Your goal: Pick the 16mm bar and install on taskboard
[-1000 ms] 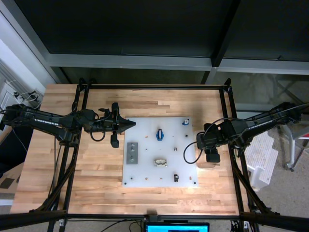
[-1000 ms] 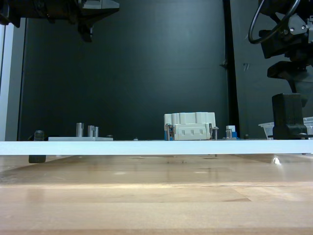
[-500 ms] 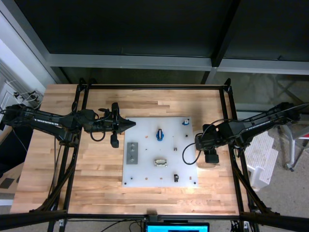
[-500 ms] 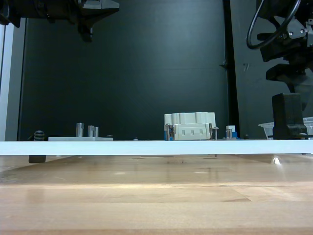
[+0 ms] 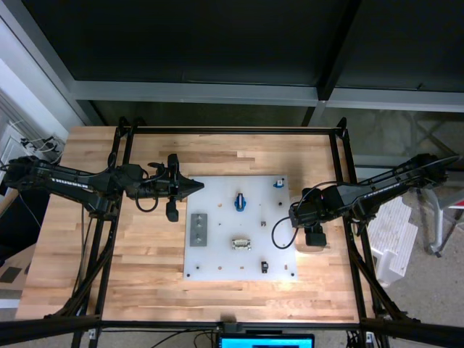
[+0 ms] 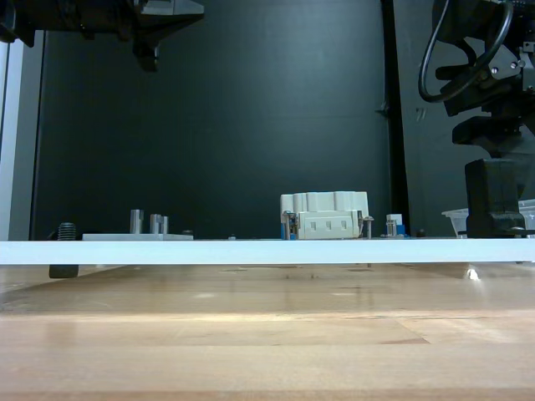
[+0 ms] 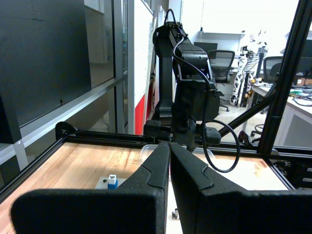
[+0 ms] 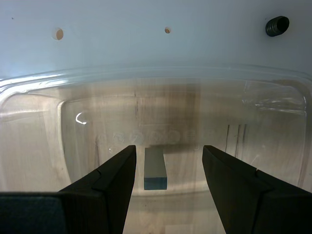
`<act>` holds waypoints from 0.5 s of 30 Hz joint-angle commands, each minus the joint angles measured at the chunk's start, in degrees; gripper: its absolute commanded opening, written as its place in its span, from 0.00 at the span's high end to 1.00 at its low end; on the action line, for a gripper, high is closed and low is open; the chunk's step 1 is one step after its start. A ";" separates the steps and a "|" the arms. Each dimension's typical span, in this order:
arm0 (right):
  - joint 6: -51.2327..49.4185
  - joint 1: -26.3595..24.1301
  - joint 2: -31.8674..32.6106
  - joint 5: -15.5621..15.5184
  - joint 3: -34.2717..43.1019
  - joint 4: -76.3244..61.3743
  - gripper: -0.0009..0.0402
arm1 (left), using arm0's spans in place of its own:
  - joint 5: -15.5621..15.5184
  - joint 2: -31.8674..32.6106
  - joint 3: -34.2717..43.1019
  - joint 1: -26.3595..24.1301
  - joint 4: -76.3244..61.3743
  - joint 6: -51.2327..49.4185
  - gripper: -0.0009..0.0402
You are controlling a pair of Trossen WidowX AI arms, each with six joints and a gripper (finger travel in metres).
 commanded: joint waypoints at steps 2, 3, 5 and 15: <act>0.02 0.07 0.02 0.02 -0.09 0.68 0.52 | 0.00 0.02 0.02 0.00 0.00 0.00 0.98; 0.00 0.07 0.02 0.02 -0.13 0.90 0.52 | 0.00 0.02 0.02 0.02 0.00 0.00 0.98; 0.02 0.07 0.02 0.02 -0.31 1.11 0.52 | 0.00 0.02 0.02 0.00 0.02 0.00 0.98; 0.02 0.09 0.02 0.00 -1.16 1.33 0.52 | 0.00 0.02 0.02 0.00 0.00 0.00 0.98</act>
